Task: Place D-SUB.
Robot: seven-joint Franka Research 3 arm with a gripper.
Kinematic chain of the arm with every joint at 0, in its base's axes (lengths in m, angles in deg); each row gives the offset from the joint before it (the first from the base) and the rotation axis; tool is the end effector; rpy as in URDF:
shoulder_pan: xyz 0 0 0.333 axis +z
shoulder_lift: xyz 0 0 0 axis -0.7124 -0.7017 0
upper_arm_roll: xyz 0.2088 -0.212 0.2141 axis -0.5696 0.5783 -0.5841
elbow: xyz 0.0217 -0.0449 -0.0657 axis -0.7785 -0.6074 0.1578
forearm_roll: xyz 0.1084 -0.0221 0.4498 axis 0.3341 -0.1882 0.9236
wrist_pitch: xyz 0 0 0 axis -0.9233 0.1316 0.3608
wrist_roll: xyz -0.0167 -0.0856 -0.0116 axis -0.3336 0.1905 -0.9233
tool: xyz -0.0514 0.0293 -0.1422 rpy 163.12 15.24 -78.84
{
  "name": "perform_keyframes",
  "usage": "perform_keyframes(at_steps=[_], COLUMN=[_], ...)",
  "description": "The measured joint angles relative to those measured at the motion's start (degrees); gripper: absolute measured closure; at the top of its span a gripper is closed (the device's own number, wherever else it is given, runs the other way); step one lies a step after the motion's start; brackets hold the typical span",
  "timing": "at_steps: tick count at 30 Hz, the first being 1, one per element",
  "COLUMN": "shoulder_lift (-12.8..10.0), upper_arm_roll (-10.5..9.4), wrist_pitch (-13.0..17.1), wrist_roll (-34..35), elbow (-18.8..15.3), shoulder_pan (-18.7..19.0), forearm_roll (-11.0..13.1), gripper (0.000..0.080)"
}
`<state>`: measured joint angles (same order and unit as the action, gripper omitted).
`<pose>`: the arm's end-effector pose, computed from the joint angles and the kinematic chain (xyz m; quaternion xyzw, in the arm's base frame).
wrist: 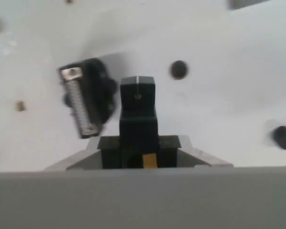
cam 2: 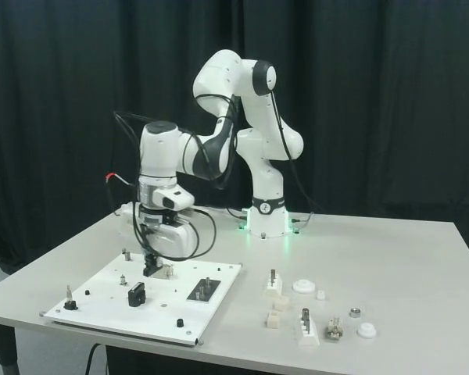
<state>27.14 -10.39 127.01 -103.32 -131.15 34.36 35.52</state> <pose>0.7347 -0.1668 0.2755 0.4931 0.8665 -0.0664 0.0402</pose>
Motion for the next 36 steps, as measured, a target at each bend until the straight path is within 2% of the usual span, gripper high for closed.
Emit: perform_keyframes(at_steps=[9, 19, 27, 36], shoulder_lift=[0.0, 0.0, 0.0, -0.3], upper_arm_roll=[-2.4, -4.31, -5.51, -5.73], wrist_pitch=[-0.2, -0.5, -0.5, 0.4], wrist_roll=[0.8, 7.7, 11.9, 12.4], elbow=[0.0, -0.9, -2.7, -4.7], shoulder_pan=[1.2, 3.0, 5.4, 8.8], forearm_roll=[0.0, 0.0, 0.0, 0.0], gripper=[0.0648, 0.0648, 0.0648, 0.0648])
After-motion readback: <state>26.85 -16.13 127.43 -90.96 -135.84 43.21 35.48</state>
